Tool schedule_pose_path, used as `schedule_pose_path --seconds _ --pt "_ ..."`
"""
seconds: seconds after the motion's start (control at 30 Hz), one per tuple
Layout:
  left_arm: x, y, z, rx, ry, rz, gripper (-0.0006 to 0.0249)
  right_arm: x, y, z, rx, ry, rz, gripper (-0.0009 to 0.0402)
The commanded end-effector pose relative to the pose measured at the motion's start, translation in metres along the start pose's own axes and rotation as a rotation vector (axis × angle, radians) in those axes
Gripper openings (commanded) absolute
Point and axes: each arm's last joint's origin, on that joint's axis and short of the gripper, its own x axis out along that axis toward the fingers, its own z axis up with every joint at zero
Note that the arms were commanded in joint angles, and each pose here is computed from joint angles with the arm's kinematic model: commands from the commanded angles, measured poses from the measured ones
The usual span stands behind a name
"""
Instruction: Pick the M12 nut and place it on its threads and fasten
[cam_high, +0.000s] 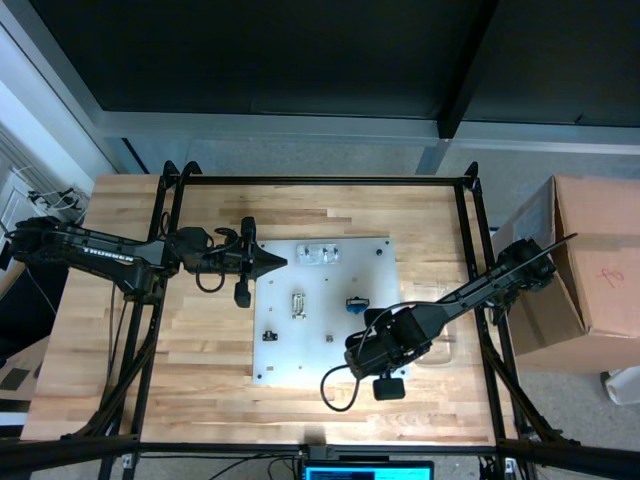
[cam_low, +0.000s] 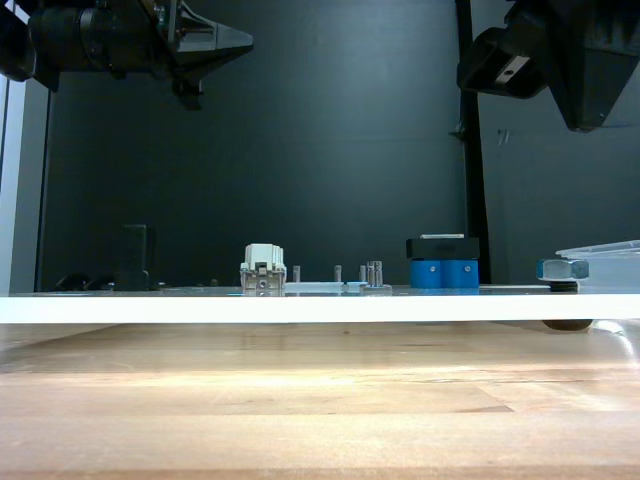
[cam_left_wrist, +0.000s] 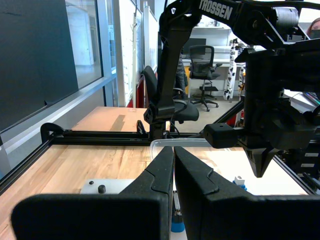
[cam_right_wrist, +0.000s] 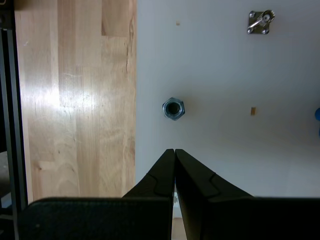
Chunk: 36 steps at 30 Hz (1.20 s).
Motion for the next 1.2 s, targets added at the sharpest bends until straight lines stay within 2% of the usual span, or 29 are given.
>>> schedule_pose_path --seconds 0.03,0.3,0.63,0.8,1.0,1.2 --pt "0.000 0.000 0.000 0.000 0.000 0.000 0.0000 0.001 0.000 -0.001 0.001 0.004 -0.002 0.0000" --pt "0.000 0.000 0.000 0.000 0.000 0.000 0.0000 0.005 -0.001 -0.001 0.001 0.015 -0.007 0.0000" --pt "0.000 0.000 0.000 0.000 0.000 0.000 0.0000 0.046 0.001 0.006 0.000 0.085 -0.070 0.0000" --pt "0.000 0.000 0.000 0.000 0.000 0.000 0.0000 0.062 0.000 0.009 0.004 0.111 -0.083 0.0000" --pt "0.000 0.000 0.000 0.000 0.000 0.000 0.0000 0.066 -0.001 0.012 0.006 0.080 -0.126 0.0000" --pt "0.000 0.000 0.000 0.000 0.000 0.000 0.0000 0.068 -0.001 0.014 0.007 0.070 -0.121 0.0000"
